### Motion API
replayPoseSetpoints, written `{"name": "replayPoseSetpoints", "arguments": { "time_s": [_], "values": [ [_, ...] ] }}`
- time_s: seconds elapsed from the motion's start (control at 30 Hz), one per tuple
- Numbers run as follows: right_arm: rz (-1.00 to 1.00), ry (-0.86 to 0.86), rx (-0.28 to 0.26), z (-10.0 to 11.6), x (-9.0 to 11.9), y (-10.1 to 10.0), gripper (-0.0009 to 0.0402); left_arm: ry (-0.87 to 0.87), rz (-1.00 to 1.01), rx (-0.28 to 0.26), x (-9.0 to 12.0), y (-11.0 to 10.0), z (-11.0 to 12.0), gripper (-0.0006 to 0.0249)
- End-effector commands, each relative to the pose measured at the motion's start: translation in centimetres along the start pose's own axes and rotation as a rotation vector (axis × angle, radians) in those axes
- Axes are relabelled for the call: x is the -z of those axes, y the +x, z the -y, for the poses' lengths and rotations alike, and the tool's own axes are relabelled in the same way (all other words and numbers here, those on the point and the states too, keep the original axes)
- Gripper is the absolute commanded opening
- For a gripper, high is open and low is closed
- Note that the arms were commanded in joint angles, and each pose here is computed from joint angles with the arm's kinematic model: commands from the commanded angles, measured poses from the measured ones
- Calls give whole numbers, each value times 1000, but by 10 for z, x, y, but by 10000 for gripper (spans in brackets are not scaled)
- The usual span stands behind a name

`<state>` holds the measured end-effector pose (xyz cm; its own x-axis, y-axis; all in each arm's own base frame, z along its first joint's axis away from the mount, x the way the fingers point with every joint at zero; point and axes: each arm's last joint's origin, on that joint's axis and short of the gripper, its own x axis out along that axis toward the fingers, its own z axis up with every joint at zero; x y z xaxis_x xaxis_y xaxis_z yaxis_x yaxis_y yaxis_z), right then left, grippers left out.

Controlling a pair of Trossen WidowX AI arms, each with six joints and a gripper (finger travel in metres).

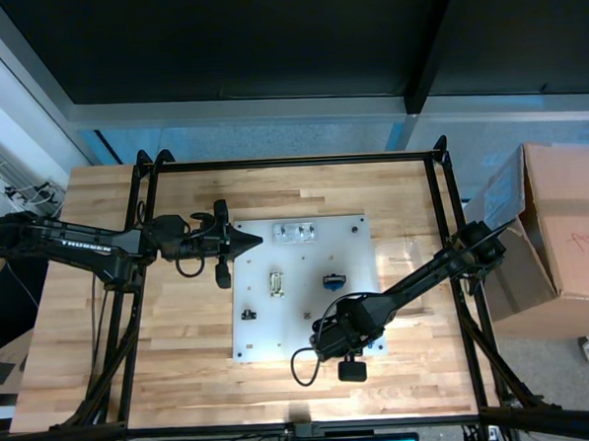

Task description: Unfasten the M12 nut and place it in the container

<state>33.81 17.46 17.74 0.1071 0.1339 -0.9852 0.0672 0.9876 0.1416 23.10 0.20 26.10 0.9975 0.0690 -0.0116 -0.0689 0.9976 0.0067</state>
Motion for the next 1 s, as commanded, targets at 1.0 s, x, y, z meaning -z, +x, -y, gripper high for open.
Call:
{"name": "replayPoseSetpoints", "arguments": {
  "time_s": [1.0],
  "values": [
    [-3,48,-33,-2,3,-30,0,0,3,0,0,0,0,0]
  ]
}}
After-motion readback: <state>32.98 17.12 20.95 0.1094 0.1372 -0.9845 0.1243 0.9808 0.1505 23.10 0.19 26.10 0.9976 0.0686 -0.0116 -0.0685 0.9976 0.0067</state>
